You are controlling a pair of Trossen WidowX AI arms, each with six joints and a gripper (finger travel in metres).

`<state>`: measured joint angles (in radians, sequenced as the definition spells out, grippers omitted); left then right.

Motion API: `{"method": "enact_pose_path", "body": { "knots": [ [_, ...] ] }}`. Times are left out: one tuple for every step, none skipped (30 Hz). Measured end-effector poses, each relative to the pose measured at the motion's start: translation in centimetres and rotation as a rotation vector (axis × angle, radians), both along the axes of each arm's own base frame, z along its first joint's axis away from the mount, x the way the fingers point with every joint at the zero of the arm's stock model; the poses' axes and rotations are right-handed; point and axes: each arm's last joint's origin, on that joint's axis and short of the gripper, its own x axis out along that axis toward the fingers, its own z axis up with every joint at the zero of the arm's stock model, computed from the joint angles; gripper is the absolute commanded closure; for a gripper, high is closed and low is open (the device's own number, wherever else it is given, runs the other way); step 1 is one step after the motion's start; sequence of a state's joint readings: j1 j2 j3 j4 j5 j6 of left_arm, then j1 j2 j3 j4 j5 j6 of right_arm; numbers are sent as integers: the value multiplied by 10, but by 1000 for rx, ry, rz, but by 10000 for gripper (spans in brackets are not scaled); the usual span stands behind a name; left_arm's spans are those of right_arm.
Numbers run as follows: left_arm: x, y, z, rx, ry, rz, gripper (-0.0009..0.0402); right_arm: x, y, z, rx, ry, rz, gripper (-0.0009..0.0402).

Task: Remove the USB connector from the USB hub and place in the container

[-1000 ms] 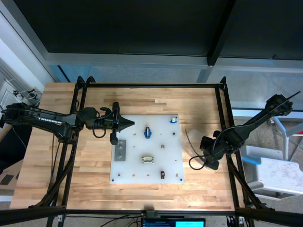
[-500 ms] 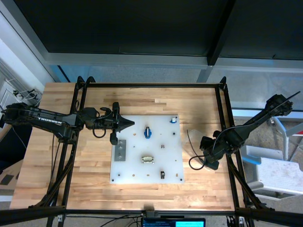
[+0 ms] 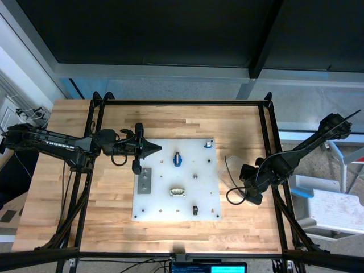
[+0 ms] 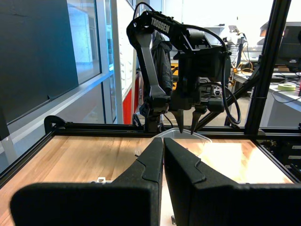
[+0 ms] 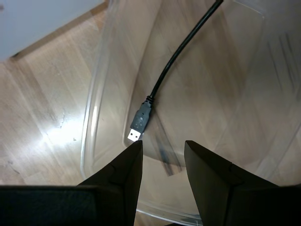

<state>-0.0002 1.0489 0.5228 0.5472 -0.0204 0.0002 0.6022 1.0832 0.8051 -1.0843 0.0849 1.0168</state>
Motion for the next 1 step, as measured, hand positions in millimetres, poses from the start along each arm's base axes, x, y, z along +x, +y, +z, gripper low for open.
{"method": "enact_pose_path", "body": {
  "knots": [
    [0,0,0,0,0,0,392,0,0,0,0,0,0,272]
  ]
}}
